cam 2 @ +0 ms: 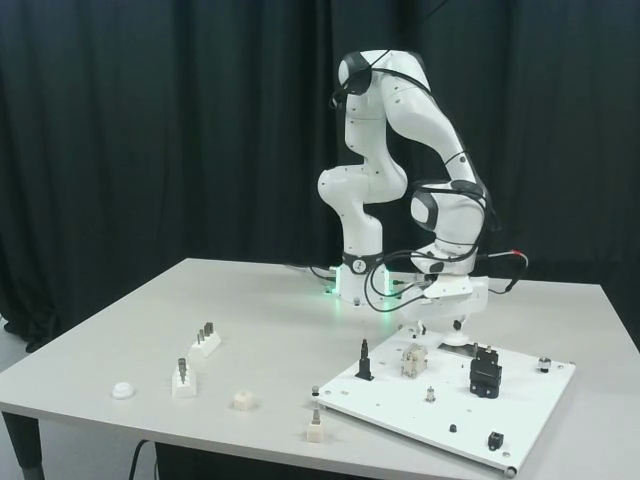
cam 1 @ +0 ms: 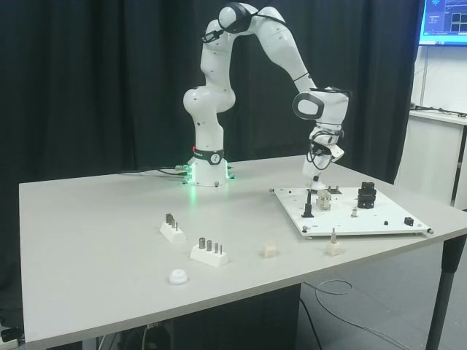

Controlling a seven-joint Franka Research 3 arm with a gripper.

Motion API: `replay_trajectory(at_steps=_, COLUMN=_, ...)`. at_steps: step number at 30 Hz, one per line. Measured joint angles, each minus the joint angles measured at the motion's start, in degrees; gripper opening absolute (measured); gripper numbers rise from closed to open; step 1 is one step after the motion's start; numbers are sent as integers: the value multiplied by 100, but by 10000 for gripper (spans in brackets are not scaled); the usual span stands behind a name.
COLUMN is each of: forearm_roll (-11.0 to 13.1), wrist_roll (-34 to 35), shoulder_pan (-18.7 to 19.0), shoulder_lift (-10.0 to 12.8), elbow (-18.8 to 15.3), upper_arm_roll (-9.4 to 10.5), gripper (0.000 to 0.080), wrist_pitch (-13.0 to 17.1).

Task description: Insert large gear.

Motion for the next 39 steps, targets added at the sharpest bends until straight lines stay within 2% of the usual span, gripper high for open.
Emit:
replay_trajectory(at_steps=8, forearm_roll=-6, wrist_roll=108, shoulder_pan=0, shoulder_lift=1, elbow=-2, upper_arm_roll=102, gripper=800, wrist_pitch=42)
replay_trajectory(at_steps=25, forearm_roll=-129, wrist_roll=153, shoulder_pan=-43, shoulder_lift=3, elbow=-26, upper_arm_roll=104, gripper=800, wrist_pitch=221)
replay_trajectory(at_steps=39, forearm_roll=-413, wrist_roll=285, shoulder_pan=-152, shoulder_lift=-11, elbow=-27, upper_arm_roll=103, gripper=800, wrist_pitch=227)
